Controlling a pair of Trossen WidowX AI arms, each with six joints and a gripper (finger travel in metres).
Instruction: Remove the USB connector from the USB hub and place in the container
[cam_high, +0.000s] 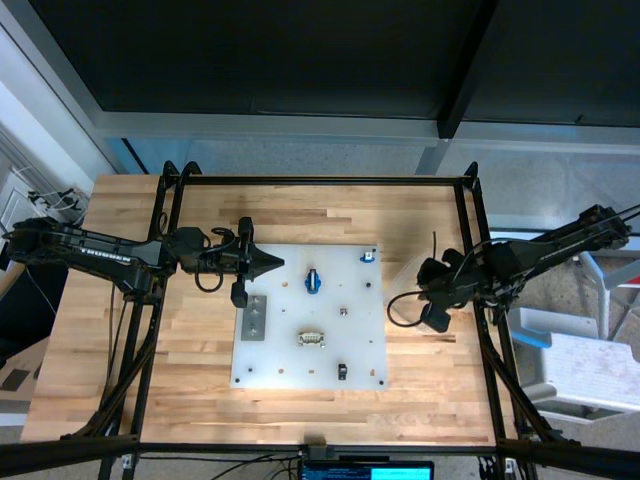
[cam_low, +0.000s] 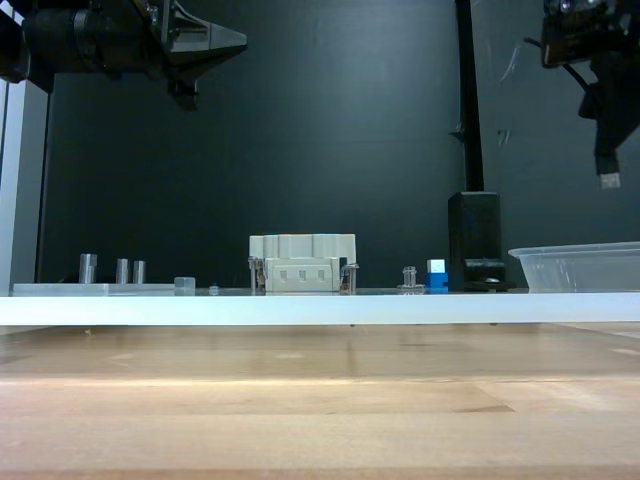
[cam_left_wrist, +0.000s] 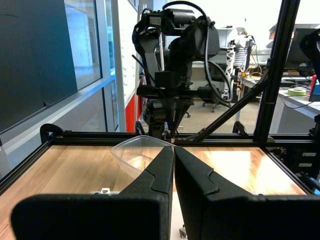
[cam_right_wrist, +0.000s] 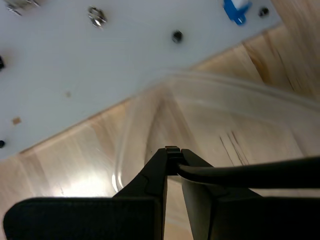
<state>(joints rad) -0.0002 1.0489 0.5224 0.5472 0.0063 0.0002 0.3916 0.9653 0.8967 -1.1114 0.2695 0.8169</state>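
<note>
My right gripper is shut on the USB connector, whose black cable tail runs out sideways from between the fingers. It hangs high over the clear container, which rests on the wood just off the white board's right edge. In the low view the connector points down well above the container. The USB hub, a small black block, stands near the board's front edge. My left gripper is shut on nothing and hovers high over the board's far left corner.
The white board carries a grey block with holes, a silver-beige connector and a blue upright plug. A black frame runs around the wooden table.
</note>
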